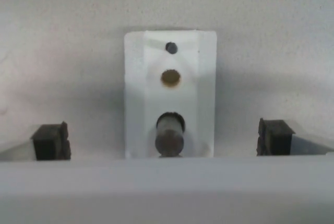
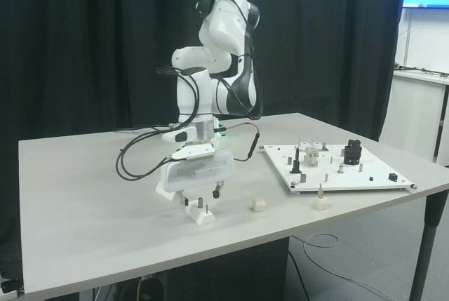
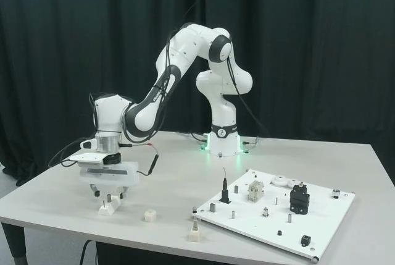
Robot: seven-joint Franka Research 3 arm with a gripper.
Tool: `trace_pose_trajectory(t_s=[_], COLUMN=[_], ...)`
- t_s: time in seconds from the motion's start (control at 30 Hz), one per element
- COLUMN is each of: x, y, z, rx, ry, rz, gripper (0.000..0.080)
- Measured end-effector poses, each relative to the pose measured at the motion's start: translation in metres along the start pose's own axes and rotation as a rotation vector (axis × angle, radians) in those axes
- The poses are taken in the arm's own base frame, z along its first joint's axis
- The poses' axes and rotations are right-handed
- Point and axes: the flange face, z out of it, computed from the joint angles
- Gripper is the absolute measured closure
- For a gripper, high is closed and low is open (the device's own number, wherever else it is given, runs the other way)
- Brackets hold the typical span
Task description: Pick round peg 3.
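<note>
While the arm reaches far out from its base toward the table's near corner, the gripper hangs directly over a small white block that stands alone on the grey table, well apart from the white board carrying the other parts. The block serves as a stand: the round peg sits upright in its socket, so that the shaft rises free of the surface and leaves room on both sides for a grasp. In the wrist view two further holes show in the block beyond the peg, one small and dark, one wider, both seemingly unfilled. The wrist points straight down, which suits a peg that must be lifted along its own axis. The fingers stand wide apart, one on each side of the block, and hold nothing; neither pad touches the peg or the block, and the peg lies midway between them. Judged from the room views, the fingertips reach about the level of the peg's top, just above the block, so the approach looks nearly finished and the closing has not begun. The next move probably calls for a slight descent and a squeeze on the shaft. Two other small white blocks rest nearby, one near the board's edge.
</note>
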Motion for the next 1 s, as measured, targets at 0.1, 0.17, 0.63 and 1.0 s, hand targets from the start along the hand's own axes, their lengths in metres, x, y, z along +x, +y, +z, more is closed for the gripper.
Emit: trace_pose_trajectory(t_s=[0.1, 0.17, 0.63, 1.0], x=[0.0004, 0.0006, 0.0011, 0.0011], y=[0.0009, 0.0014, 0.0038, 0.0033], z=[0.0010, 0.0017, 0.0031, 0.0033], rx=[-0.002, -0.002, 0.000, 0.000], ry=[0.005, 0.008, 0.012, 0.011], rz=[0.006, 0.017, 0.045, 0.045], gripper=[0.0003, 0.0003, 0.0426, 0.0696])
